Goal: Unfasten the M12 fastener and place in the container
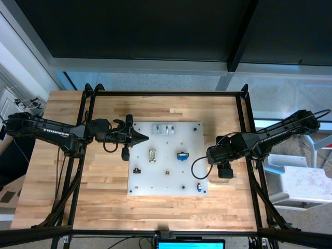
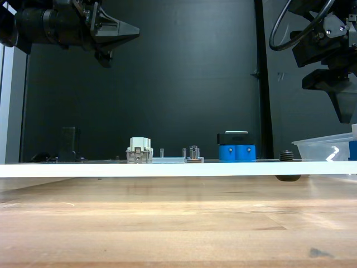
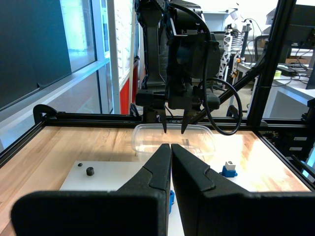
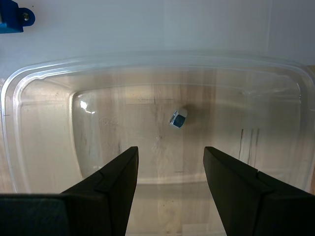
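Observation:
The M12 fastener (image 4: 178, 118), a small silver nut, lies loose on the floor of the clear container (image 4: 147, 61), apart from any finger. My right gripper (image 4: 171, 152) hangs open above that container (image 2: 318, 146), nothing between its fingers (image 3: 164, 129). The black ribbed stud (image 2: 286, 156) stands bare on the white board (image 1: 155, 181), its ribs showing (image 3: 90, 171). My left gripper (image 1: 145, 138) is shut and empty, held high over the board's far left edge (image 2: 136, 29), pointing toward the right arm.
On the board stand a blue block (image 2: 236, 149), a white connector (image 2: 139, 151), a small silver post (image 2: 193, 153) and a blue-and-silver part (image 1: 199, 187). A black frame (image 1: 244, 119) rings the wooden table.

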`<state>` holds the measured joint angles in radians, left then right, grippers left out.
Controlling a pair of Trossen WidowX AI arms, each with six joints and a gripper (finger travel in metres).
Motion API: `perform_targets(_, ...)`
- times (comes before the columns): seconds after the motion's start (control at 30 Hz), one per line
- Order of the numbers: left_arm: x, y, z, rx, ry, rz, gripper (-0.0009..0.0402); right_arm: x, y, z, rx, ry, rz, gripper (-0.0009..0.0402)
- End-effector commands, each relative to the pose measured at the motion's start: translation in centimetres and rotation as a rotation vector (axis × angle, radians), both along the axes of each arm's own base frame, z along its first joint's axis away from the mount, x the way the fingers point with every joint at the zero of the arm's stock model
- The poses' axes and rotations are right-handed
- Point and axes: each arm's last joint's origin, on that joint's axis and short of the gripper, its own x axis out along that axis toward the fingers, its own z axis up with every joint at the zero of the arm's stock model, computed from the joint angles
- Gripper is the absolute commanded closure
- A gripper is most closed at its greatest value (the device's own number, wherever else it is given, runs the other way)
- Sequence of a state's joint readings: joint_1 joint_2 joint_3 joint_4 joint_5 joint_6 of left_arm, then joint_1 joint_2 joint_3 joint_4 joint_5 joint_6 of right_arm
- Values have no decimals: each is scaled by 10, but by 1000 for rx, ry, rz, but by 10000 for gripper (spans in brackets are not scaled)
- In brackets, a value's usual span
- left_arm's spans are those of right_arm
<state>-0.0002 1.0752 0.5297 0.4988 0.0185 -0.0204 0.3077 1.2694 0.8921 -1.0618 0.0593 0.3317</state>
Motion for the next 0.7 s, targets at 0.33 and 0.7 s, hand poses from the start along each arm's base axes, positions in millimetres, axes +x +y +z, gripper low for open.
perform_targets(0.33, 0, 0, 0, 0, 0, 0, 393, 2, 1, 0, 6, -20, 0, 210)
perform_targets(0.7, 0, 0, 0, 0, 0, 0, 393, 5, 2, 1, 15, -48, 0, 210)
